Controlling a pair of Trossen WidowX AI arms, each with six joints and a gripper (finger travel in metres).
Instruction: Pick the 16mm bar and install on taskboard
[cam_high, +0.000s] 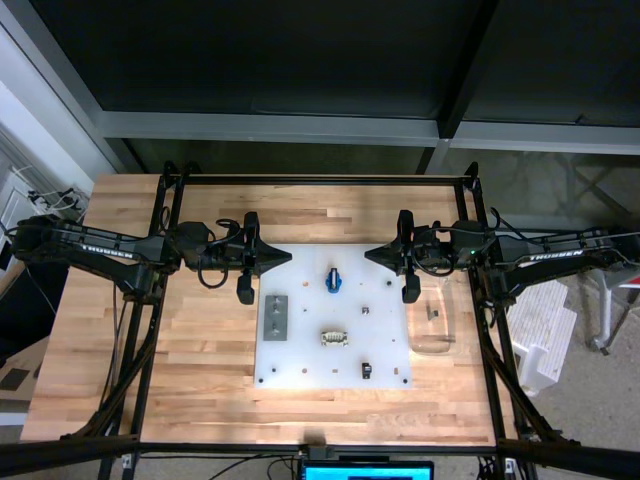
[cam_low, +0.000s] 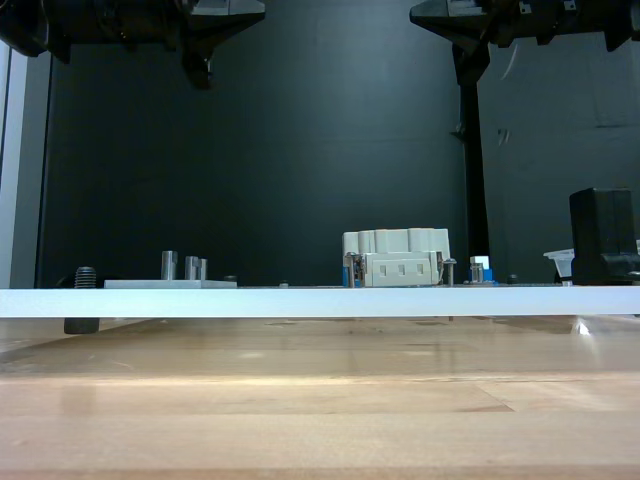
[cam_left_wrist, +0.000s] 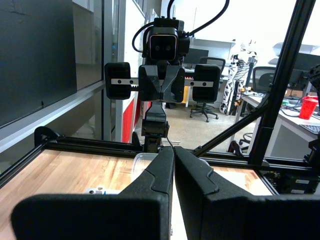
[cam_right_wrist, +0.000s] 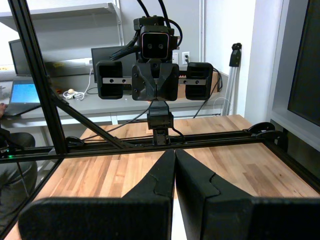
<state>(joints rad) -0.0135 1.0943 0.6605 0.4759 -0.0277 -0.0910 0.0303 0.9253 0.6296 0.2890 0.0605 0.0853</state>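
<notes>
A small grey metal piece (cam_high: 432, 314), which may be the 16mm bar, lies free in a clear tray (cam_high: 431, 343) right of the white taskboard (cam_high: 300, 372). No gripper touches it. My left gripper (cam_high: 288, 257) hovers over the board's far left corner, fingers pressed together with nothing between them (cam_left_wrist: 173, 161). Facing it over the far right corner, my right gripper (cam_high: 368, 256) is likewise shut and empty (cam_right_wrist: 175, 161). In the low view both hang well above the board, left gripper (cam_low: 262, 8) and right gripper (cam_low: 413, 14).
On the board stand a grey block with pegs (cam_high: 275, 318), a blue knob (cam_high: 333, 279), a beige connector (cam_high: 334, 339) and a small black part (cam_high: 367, 370). A black frame (cam_high: 320, 180) rims the wooden table.
</notes>
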